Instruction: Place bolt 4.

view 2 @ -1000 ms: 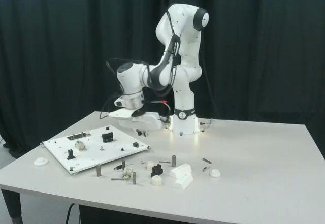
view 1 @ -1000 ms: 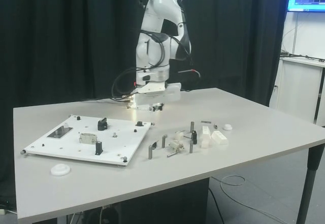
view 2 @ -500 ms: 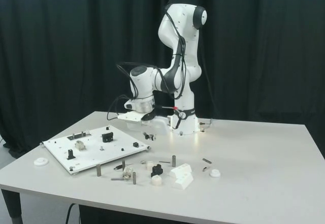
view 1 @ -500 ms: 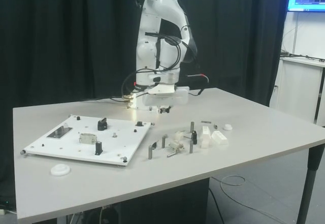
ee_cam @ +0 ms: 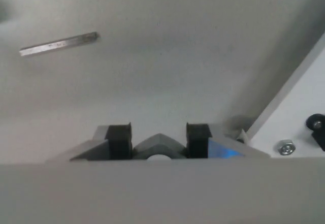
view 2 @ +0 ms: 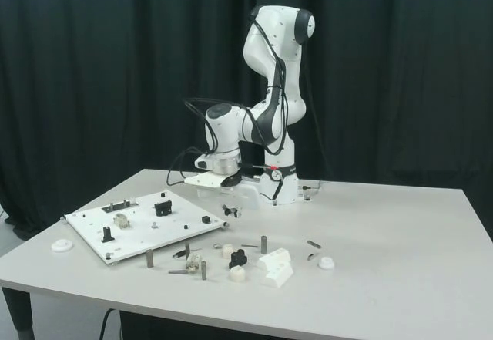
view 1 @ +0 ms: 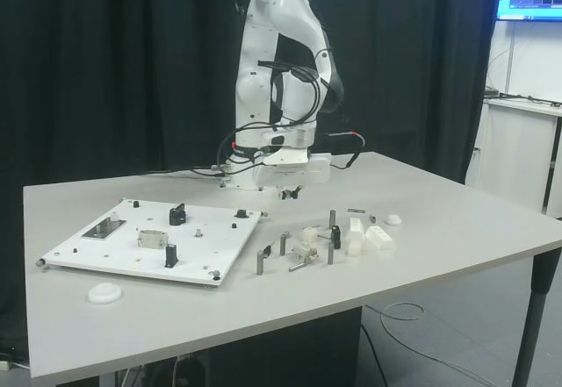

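Hanging above the grey table, my gripper [view 1: 289, 193] [view 2: 229, 211] sits just past the corner of the white assembly board [view 1: 219, 240] [view 2: 131, 236]. In the wrist view the gripper [ee_cam: 159, 138] is open, its black fingertips [ee_cam: 119, 140] apart with nothing between them. Several grey bolts [view 1: 284, 244] [view 2: 263, 244] stand upright among loose parts nearer the table's front. I cannot tell which one is bolt 4. The board's corner [ee_cam: 299, 112] shows beside the fingers in the wrist view.
A grey metal bar [ee_cam: 58, 43] lies flat on the table under the wrist camera. White blocks [view 1: 367, 236] [view 2: 276, 267] and a small white cap [view 1: 392, 219] [view 2: 326, 263] lie among the loose parts. A white disc [view 1: 104, 294] [view 2: 61, 245] rests beside the board.
The gripper has swung from over the board's far edge toward the loose parts and come lower. Nothing on the table has moved.
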